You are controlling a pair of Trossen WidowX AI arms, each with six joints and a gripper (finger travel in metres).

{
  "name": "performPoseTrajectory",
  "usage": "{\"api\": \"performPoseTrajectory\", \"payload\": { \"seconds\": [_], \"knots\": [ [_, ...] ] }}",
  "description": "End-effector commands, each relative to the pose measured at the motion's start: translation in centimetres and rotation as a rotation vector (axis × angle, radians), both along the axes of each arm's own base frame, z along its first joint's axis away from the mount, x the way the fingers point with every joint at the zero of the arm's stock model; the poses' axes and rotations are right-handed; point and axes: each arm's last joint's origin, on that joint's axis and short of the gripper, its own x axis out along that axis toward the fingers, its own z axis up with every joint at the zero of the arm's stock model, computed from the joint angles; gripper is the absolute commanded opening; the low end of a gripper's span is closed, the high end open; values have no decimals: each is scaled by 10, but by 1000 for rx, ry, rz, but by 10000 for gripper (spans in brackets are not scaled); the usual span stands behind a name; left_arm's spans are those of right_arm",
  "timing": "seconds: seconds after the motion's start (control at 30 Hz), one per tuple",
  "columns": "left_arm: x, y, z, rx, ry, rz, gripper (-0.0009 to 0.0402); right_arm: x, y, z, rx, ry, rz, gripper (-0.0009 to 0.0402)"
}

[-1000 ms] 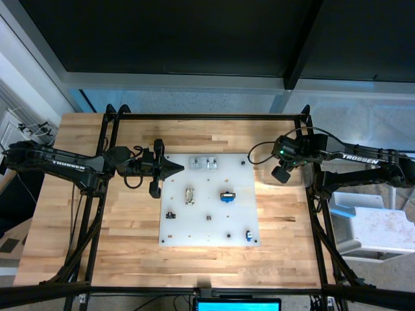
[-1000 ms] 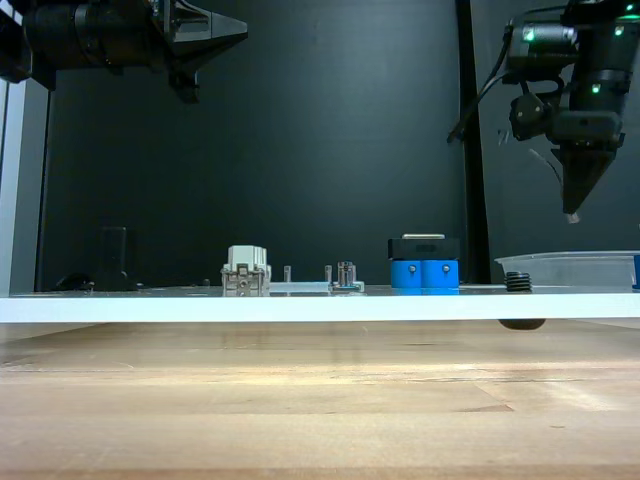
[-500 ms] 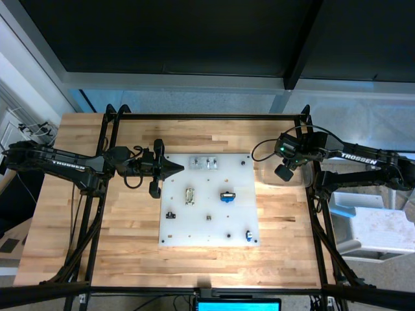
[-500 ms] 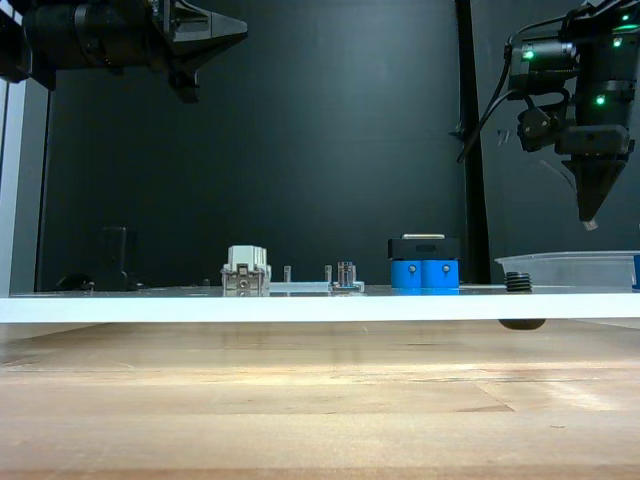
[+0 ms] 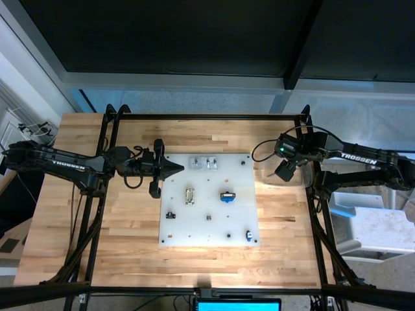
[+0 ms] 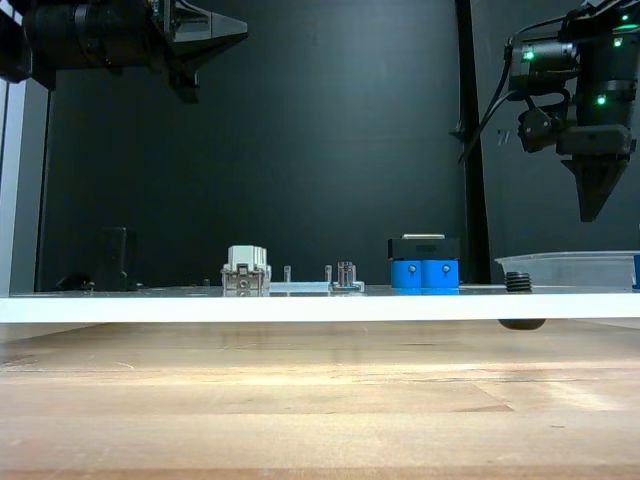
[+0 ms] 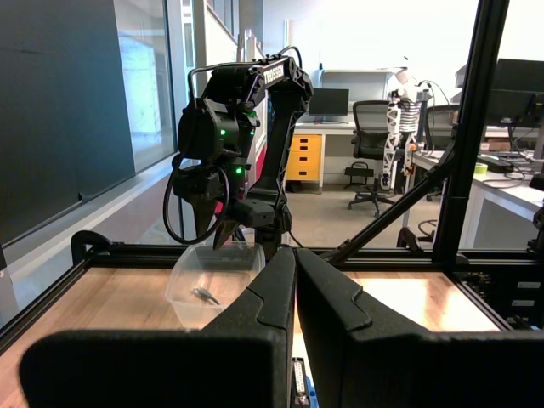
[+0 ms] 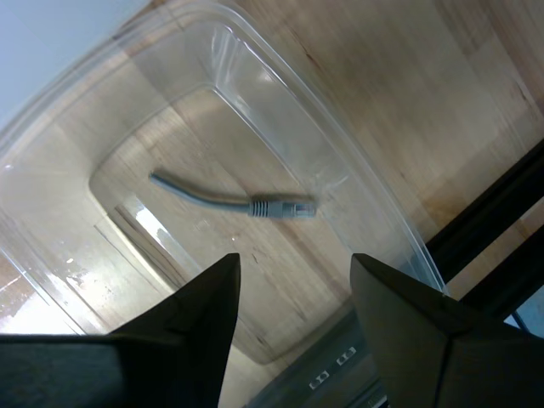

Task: Remove the rj45 connector and place it in the container

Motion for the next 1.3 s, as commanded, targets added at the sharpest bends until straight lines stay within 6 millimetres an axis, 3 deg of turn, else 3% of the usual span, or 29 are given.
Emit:
{"api": "performPoseTrajectory", "payload": {
  "seconds": [0.03, 0.3, 1.3],
  "knots": [
    [0, 0, 0, 0, 0, 0, 0, -1, 0, 0, 3, 8, -2, 200],
    [0, 0, 0, 0, 0, 0, 0, -1, 0, 0, 3, 8, -2, 217],
    [0, 0, 0, 0, 0, 0, 0, 0, 0, 0, 0, 2, 1, 216]
  ]
}}
